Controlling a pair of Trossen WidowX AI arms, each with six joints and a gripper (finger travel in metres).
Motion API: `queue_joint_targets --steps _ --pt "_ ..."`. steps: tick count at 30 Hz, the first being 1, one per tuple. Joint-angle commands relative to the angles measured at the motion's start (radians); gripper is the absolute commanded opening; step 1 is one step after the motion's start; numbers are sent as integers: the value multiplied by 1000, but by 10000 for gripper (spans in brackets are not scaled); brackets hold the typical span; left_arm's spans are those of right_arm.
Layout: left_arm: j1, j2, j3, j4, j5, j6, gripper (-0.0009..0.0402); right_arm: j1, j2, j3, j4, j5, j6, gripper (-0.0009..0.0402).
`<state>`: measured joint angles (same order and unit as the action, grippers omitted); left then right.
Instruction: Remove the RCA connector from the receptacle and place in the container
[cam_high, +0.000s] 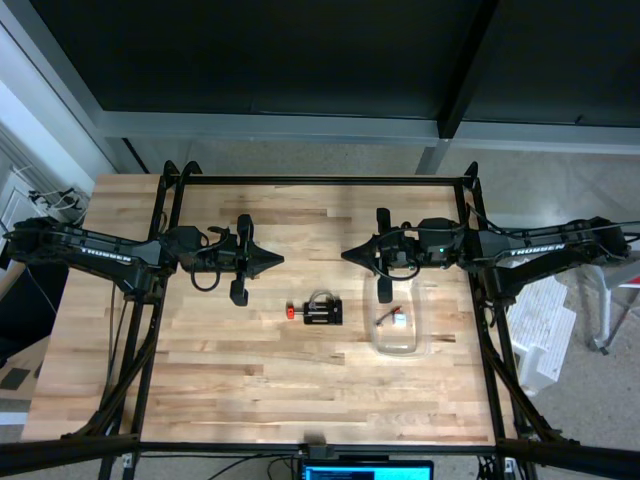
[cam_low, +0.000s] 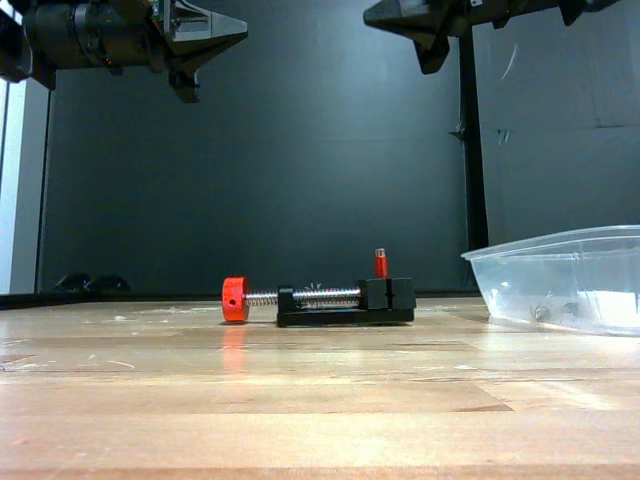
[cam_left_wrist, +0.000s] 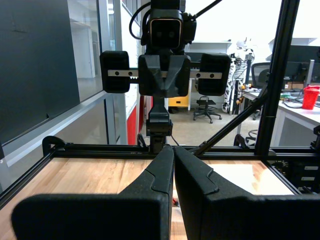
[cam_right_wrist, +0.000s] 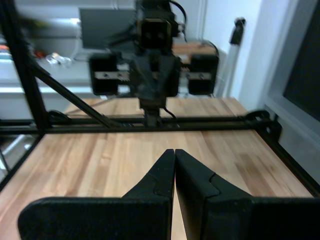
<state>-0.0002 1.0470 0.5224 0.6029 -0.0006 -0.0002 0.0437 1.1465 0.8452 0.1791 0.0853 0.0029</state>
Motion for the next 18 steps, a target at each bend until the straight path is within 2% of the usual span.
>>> queue_joint_targets --steps 1,4,18 --pt "0 0 0 0 0 0 0 -5 -2 -43 90 -9 -3 0" --pt "0 0 0 0 0 0 0 -5 -7 -69 133 -26 -3 0" --pt "0 0 0 0 0 0 0 -20 -33 -221 372 -32 15 0"
